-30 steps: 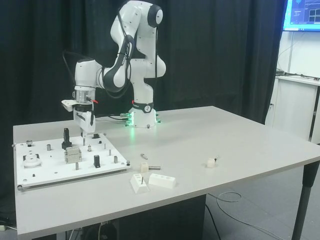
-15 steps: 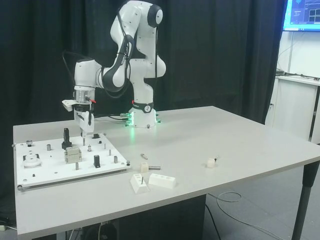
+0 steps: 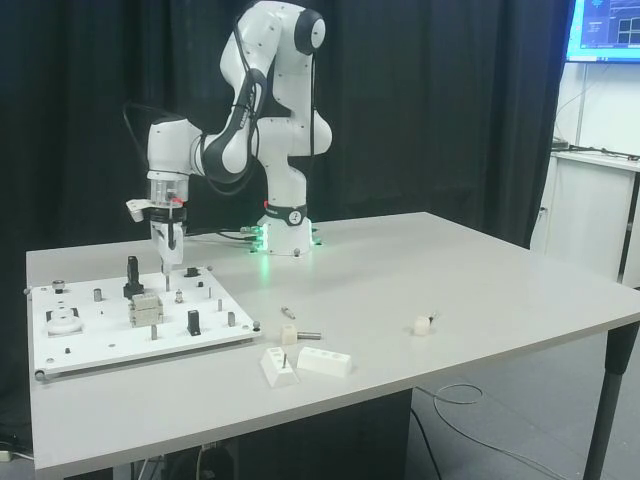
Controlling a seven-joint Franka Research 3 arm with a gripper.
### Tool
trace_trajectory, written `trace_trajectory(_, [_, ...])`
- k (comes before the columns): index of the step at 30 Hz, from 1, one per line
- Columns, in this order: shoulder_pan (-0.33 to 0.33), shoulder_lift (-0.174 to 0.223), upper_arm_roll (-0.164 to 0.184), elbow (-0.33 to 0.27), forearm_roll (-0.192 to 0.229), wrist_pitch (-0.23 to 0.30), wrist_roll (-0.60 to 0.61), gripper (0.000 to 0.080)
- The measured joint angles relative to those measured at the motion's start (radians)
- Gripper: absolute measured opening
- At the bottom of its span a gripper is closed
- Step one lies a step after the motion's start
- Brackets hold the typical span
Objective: Insert square peg 2.
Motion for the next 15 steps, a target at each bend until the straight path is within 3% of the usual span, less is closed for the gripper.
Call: trace_trajectory(15, [0.0, 0.001, -0.002, 0.001, -0.001, -0.004, -0.046, 0.0067])
